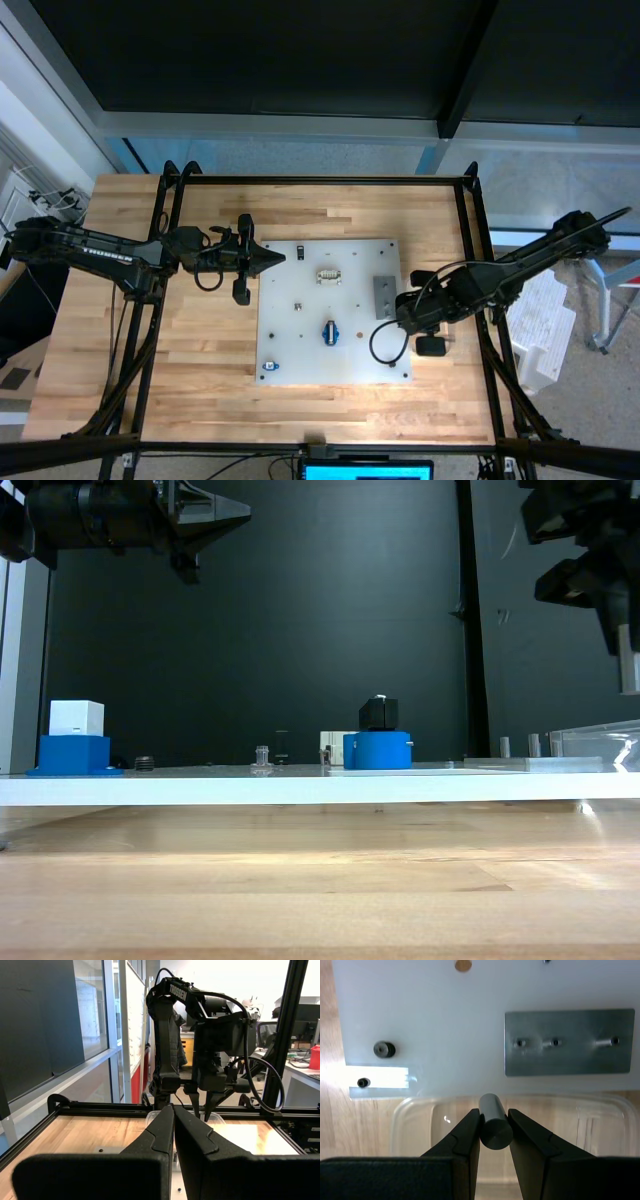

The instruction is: Pick the 16mm cylinder and install on the taskboard

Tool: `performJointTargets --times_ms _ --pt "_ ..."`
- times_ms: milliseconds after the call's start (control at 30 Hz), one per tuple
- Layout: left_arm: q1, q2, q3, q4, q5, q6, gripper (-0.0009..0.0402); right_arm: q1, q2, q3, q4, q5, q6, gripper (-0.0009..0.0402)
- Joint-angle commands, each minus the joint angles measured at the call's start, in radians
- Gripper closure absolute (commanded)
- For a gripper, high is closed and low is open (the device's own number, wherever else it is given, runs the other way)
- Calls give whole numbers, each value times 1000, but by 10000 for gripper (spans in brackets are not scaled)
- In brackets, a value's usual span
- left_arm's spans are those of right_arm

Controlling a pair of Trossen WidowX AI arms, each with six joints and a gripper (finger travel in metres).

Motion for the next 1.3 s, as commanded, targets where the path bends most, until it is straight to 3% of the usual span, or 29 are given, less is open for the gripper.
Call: performJointTargets --times_ms 33,800,1300 --pt "0 0 0 0 0 0 393 -22 39 19 26 0 1 381" --pt "0 0 0 0 1 0 393 -41 358 235 113 3 -2 381" --pt "0 0 0 0 0 0 393 -40 448 250 193 1 -17 381"
